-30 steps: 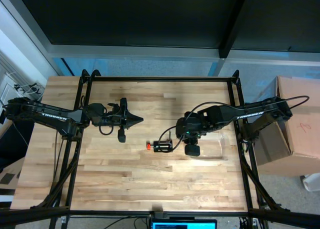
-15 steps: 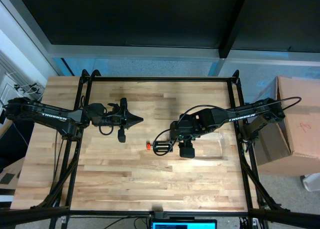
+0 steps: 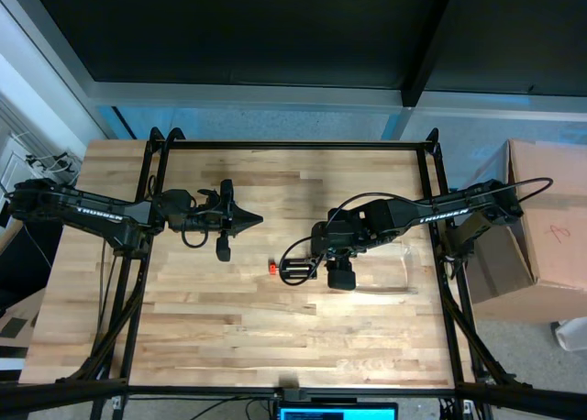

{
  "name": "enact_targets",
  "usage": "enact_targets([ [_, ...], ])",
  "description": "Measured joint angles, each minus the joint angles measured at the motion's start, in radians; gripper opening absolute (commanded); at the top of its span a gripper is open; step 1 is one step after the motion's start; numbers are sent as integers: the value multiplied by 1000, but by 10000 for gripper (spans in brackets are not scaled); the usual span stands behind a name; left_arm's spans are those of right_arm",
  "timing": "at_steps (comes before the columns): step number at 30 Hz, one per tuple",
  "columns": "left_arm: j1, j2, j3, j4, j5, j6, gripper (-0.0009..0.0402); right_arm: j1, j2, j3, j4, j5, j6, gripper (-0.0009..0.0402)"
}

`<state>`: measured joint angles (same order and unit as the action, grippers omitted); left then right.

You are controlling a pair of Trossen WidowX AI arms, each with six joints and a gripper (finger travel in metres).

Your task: Remove the USB-C connector from the USB-C receptacle and place in the container

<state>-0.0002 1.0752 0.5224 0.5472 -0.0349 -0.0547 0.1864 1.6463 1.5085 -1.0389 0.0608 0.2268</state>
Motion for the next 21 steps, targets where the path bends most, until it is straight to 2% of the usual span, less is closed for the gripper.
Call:
enact_targets([
  [21,0,0,0,0,0,0,0,6,58,-1,41,0,0,194],
])
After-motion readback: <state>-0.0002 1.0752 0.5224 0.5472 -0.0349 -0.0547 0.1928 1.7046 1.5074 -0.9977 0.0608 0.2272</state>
